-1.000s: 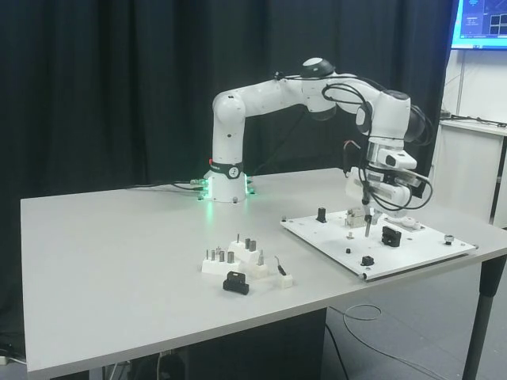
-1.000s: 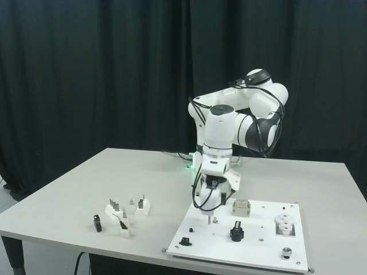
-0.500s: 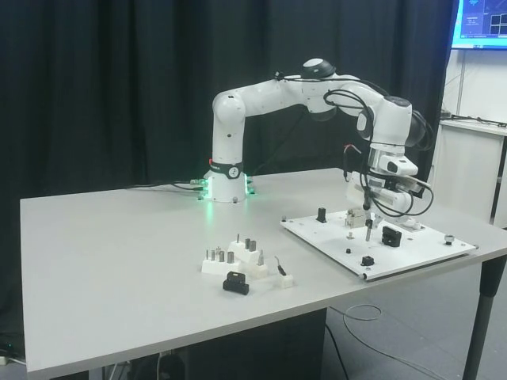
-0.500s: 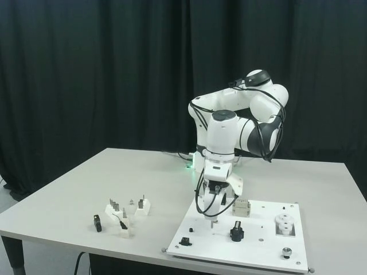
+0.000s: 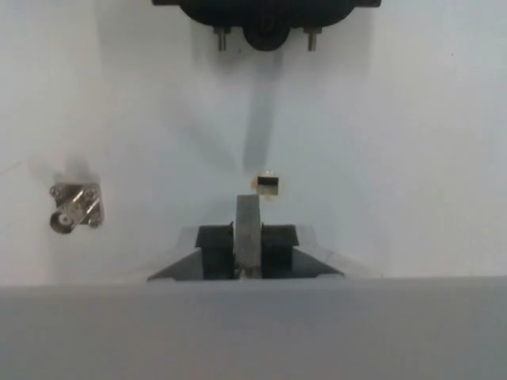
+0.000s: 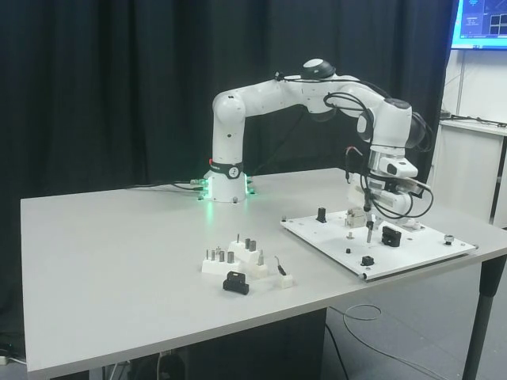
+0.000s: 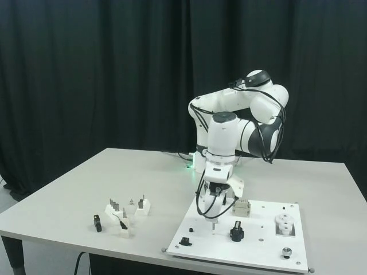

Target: Insert square peg 2.

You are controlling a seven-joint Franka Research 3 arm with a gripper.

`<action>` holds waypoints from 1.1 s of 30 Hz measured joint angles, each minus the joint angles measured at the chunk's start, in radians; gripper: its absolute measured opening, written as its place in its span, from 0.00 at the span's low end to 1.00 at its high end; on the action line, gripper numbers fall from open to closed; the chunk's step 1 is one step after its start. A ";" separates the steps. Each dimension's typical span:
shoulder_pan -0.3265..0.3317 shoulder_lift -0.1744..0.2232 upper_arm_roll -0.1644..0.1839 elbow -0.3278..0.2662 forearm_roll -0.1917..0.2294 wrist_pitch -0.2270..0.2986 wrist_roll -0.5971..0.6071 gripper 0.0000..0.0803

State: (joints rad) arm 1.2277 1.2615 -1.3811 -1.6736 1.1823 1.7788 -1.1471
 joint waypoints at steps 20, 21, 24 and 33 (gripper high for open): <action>0.000 0.000 0.005 0.000 0.005 0.014 0.052 0.08; 0.000 0.000 0.006 0.000 0.005 0.016 0.053 0.08; -0.001 0.000 0.010 0.000 0.005 0.023 0.056 0.08; -0.004 0.000 0.017 0.000 0.005 0.038 0.059 0.08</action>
State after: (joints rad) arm 1.2235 1.2615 -1.3636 -1.6736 1.1872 1.8168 -1.0884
